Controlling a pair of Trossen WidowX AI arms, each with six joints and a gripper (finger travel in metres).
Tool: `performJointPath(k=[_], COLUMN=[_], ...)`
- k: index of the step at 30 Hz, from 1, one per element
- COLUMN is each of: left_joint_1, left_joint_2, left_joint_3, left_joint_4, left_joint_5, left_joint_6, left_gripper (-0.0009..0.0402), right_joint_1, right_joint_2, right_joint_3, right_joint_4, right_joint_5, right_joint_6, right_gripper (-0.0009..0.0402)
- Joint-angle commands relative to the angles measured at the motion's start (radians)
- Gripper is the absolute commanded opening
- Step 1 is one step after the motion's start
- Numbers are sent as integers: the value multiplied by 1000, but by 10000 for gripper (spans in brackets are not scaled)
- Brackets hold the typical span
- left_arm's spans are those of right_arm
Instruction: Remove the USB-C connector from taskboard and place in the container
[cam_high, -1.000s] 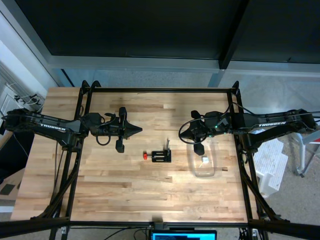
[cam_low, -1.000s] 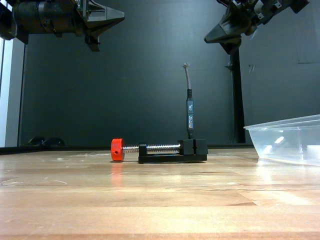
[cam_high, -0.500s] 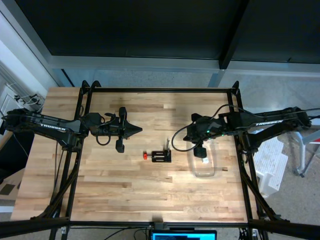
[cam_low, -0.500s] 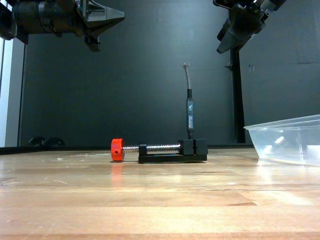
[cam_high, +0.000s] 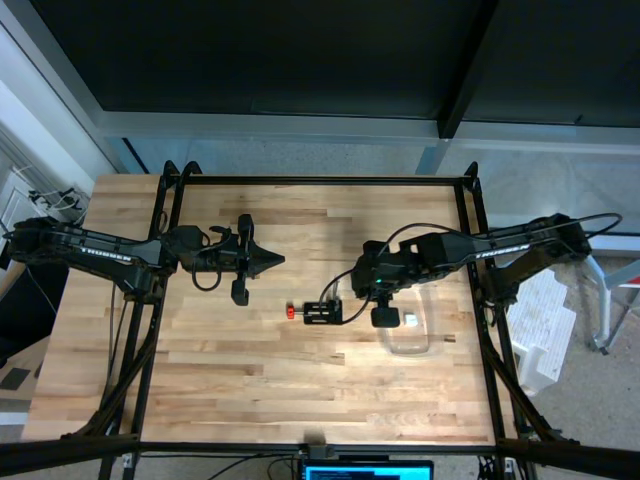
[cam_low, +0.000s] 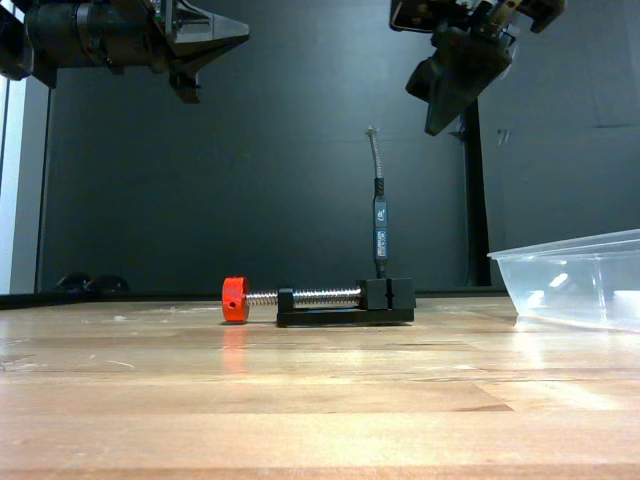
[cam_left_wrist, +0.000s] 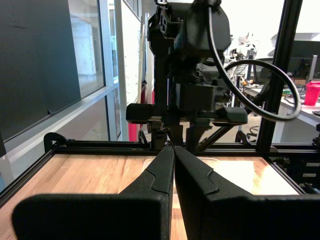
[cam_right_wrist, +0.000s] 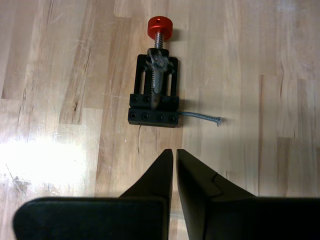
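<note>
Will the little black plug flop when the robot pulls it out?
Probably stiff in the body: the USB-C connector stands upright in the taskboard. Its braided tail bends, so likely floppy. Right gripper hovers high nearby, shut; left gripper parked high, shut.

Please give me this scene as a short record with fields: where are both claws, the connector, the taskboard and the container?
left claw: shut, empty, raised over the left part of the table, far from the taskboard
right claw: shut, empty, in the air above and right of the connector, pointing down
connector: upright in the taskboard, not gripped
taskboard: flat on the table, knob at its left end
container: right of the taskboard, holds a white piece
</note>
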Motion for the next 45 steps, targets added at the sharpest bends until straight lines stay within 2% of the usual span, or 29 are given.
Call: performJointPath(k=[1, 9, 11, 16, 27, 45], left_joint_1=[0, 0, 0, 0, 0, 0], left_joint_2=[0, 0, 0, 0, 0, 0], left_joint_3=[0, 0, 0, 0, 0, 0], left_joint_4=[0, 0, 0, 0, 0, -1], left_joint_5=[0, 0, 0, 0, 0, 0], left_joint_6=[0, 0, 0, 0, 0, 0], left_gripper=[0, 0, 0, 0, 0, 0], right_joint_1=[4, 7, 7, 7, 11, 20], right_joint_2=[54, 171, 192, 238, 315, 381], right_joint_3=[57, 169, 188, 210, 235, 225], right_joint_4=[-33, -69, -85, -95, -77, -27], right_joint_5=[1, 6, 28, 26, 26, 17], right_joint_6=[1, 2, 3, 3, 3, 13], right_gripper=[48, 118, 128, 145, 153, 153])
